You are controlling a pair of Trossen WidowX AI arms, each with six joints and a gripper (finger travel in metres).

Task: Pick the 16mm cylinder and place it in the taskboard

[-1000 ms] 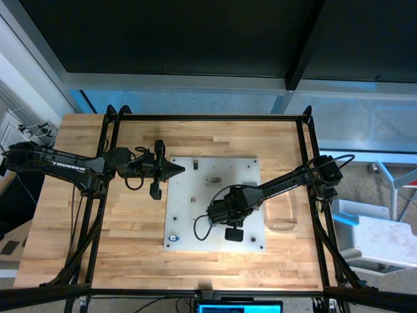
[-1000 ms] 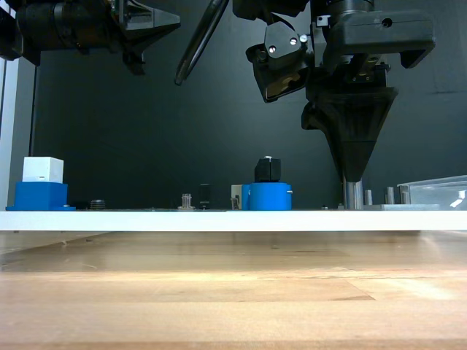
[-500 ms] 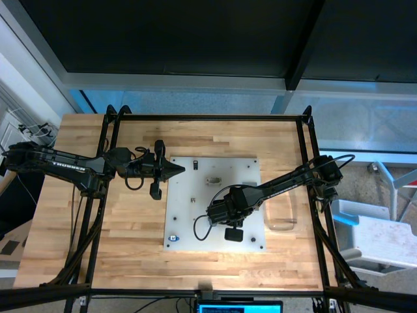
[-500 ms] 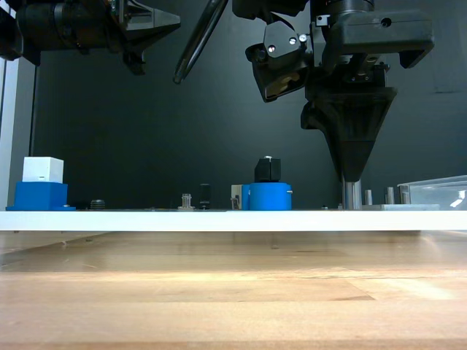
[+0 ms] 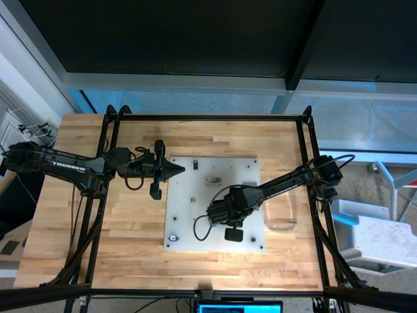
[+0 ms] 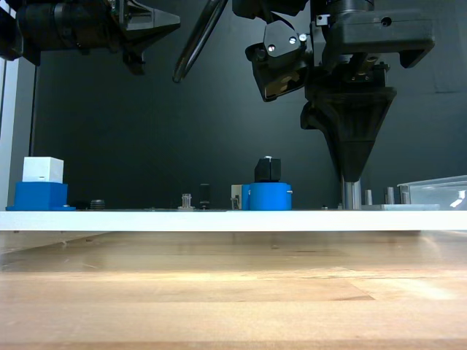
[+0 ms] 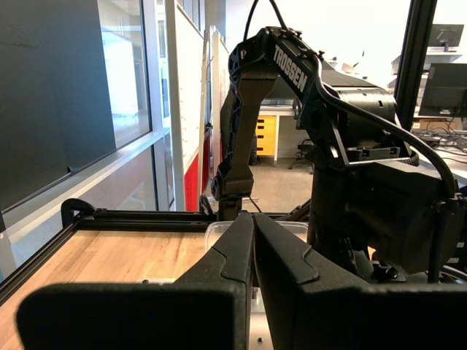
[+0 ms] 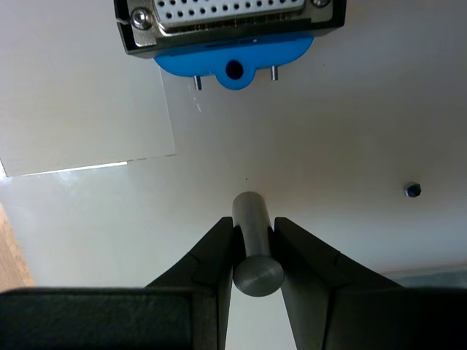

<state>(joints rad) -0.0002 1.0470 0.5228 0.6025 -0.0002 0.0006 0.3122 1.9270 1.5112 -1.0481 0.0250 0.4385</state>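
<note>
Near edge: the taskboard (image 6: 219,220) ends level before us, with bare table (image 6: 219,292) in front.
Peg: the 16mm cylinder (image 8: 257,271) stands upright, foot at the board; seated or not, we cannot tell.
Right arm: the right gripper (image 8: 253,222) points straight down, fingers pinching the cylinder.
Room: open white board around it; blue connector (image 8: 233,62) apart beyond.
Far left edge: the left gripper (image 7: 253,240) hovers high, fingers pressed together.

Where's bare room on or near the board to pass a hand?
Free: bare wooden table left of and nearer than the taskboard. Crowded: right gripper, shut on the 16mm cylinder, over the board's near right beside the clear tray; left gripper, shut, hangs over its far-left edge.
</note>
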